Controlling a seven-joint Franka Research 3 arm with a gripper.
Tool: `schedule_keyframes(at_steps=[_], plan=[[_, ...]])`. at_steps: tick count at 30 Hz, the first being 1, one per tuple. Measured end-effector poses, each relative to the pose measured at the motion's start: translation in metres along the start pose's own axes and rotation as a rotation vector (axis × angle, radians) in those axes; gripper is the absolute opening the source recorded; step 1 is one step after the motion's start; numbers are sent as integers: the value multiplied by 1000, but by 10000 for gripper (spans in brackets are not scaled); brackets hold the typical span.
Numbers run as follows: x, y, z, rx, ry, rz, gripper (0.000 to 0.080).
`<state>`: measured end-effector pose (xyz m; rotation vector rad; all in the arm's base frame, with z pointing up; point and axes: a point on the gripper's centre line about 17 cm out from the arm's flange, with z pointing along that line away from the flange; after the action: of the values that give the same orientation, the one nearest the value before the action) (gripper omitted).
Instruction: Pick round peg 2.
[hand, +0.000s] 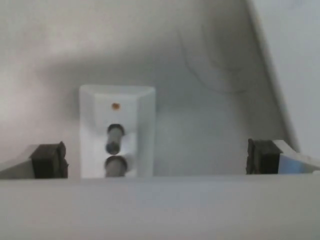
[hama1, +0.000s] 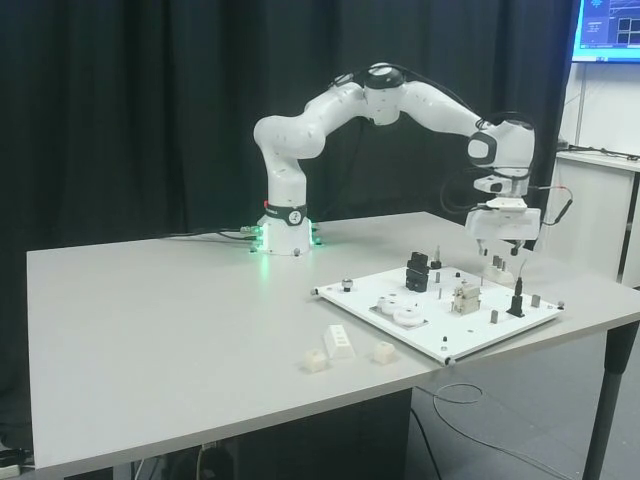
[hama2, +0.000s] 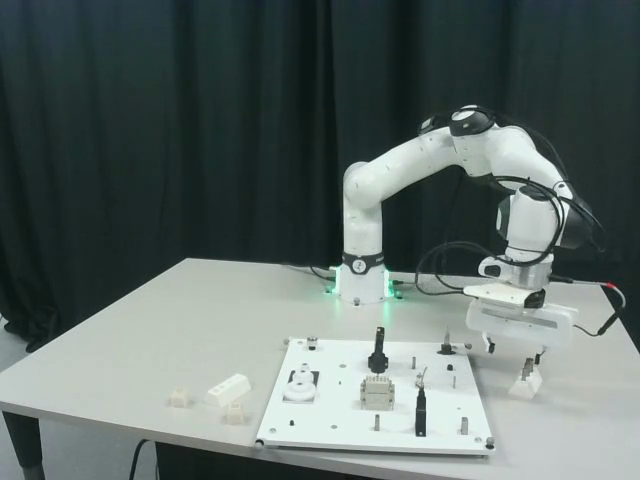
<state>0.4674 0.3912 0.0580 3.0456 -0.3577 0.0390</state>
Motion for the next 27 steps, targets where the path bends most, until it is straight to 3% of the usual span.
schedule_keyframes(at_steps=[14,27], plan=[[-9,-20,25,11,36,24,800],[-4,-20,32,8,63,36,800]])
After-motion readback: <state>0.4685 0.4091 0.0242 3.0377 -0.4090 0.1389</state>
